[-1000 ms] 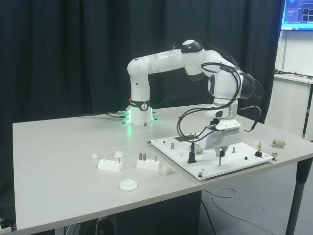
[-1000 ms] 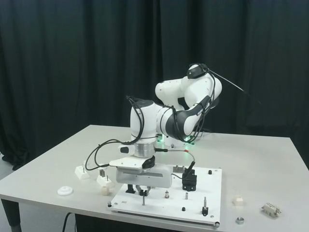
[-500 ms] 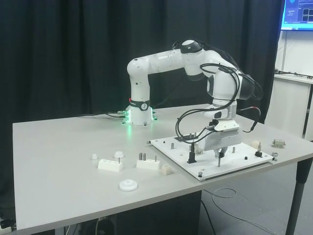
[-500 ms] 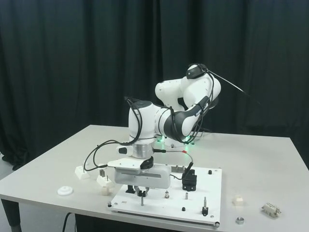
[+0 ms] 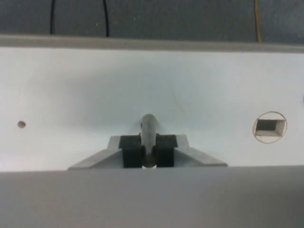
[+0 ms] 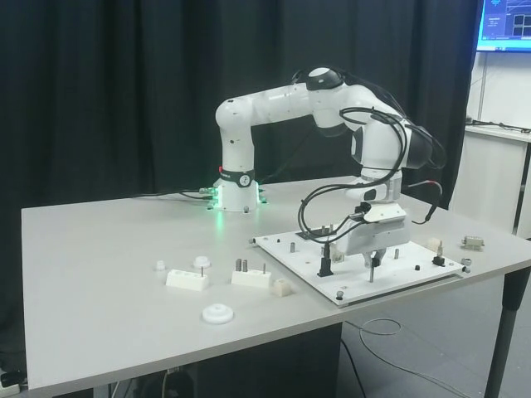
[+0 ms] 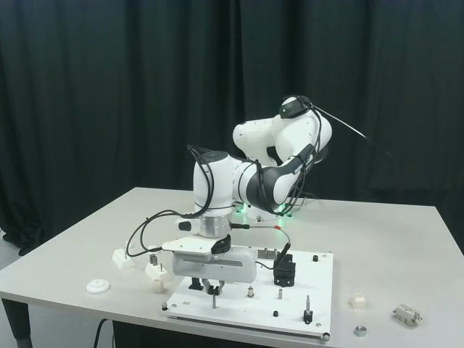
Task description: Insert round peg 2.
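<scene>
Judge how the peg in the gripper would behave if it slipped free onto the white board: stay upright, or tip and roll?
The round peg looks slim and rigid, so it would probably not bend. Standing tall on a narrow end over the white board, it would likely tip. Being round, it might then roll. The gripper pinches it between black pads, which probably limits slipping.

Robotics lab: black curtains (image 7: 109, 87), bolted arm (image 6: 274, 104), white assembly board (image 6: 357, 265), wall monitor (image 6: 504, 25).
</scene>
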